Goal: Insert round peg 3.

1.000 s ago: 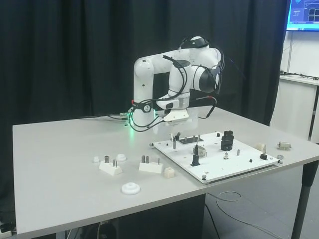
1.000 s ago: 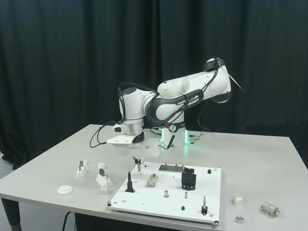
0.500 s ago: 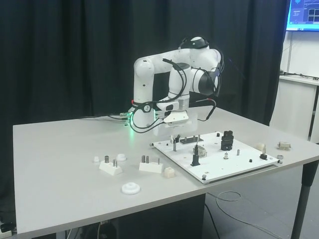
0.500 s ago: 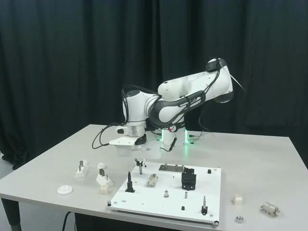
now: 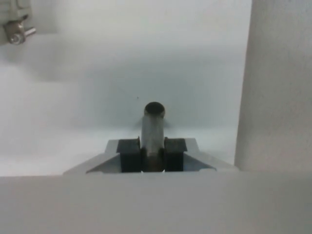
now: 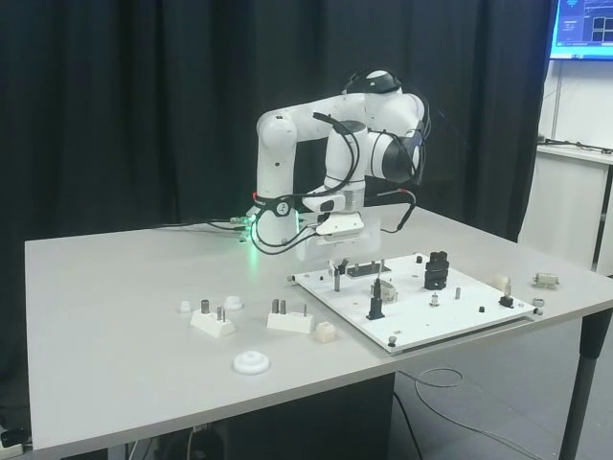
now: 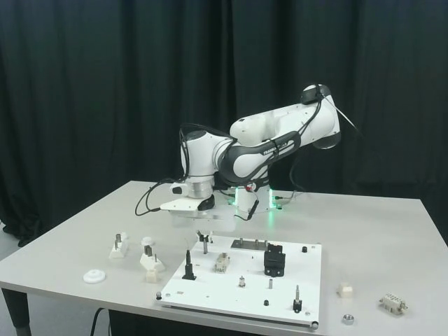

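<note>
Arm (image 7: pixel 266 150) bent low, jaws gripping peg (image 5: pixel 153 131) over board (image 7: pixel 245 283)

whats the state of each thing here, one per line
gripper: shut on the peg, above the white board
peg: upright, held between the fingers, over the board, not visibly seated
white board: flat on the table, several parts standing on it
black block: upright on the board
white ring: flat on the table, off the board
arm light: lit green
</note>
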